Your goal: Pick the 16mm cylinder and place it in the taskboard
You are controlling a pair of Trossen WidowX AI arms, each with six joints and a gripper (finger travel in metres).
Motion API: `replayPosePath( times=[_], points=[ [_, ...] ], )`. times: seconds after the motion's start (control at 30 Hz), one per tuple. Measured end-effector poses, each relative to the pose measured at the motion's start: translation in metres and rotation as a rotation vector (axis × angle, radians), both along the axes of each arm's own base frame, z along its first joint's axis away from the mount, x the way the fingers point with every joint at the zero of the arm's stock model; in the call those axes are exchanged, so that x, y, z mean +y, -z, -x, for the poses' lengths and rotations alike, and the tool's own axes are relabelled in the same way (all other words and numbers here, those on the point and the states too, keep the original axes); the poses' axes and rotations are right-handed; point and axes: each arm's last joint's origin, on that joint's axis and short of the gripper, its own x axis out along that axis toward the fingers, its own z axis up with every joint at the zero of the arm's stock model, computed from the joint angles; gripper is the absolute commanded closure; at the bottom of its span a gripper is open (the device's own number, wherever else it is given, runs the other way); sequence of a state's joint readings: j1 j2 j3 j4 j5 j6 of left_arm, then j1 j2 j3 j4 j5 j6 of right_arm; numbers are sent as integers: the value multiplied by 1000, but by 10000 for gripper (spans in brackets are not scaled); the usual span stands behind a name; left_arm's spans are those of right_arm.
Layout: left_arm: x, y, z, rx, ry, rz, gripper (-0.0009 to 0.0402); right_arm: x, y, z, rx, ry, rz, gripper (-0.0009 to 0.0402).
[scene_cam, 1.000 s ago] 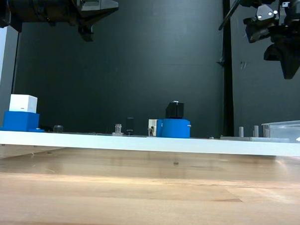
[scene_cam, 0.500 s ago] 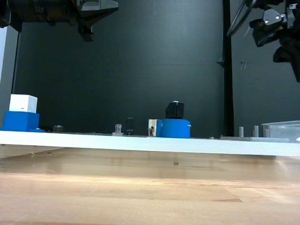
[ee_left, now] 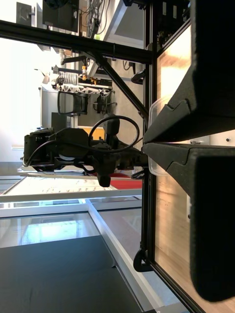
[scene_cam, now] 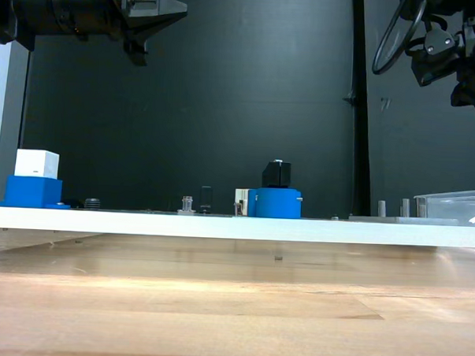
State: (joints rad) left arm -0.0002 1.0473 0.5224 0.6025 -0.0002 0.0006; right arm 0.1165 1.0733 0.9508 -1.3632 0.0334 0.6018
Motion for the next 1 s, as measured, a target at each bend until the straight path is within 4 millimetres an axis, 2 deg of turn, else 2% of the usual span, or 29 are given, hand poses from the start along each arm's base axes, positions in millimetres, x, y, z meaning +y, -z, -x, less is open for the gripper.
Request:
replayPosePath(
  times=[0.27, 0.5, 0.67, 1.0],
  points=[
    [0, 0, 0, -1, 0, 0, 393, 2, 13, -1, 1, 84, -12, 239],
    [0, 0, 0, 0, 0, 0, 393, 3, 19, -3, 16, 110, -11, 193],
    [0, 0, 0, 0, 0, 0, 393, 4, 27, -3, 16, 106, -11, 179],
    [0, 0, 0, 0, 0, 0, 393, 7, 46, -5, 19, 114, -14, 180]
  ],
)
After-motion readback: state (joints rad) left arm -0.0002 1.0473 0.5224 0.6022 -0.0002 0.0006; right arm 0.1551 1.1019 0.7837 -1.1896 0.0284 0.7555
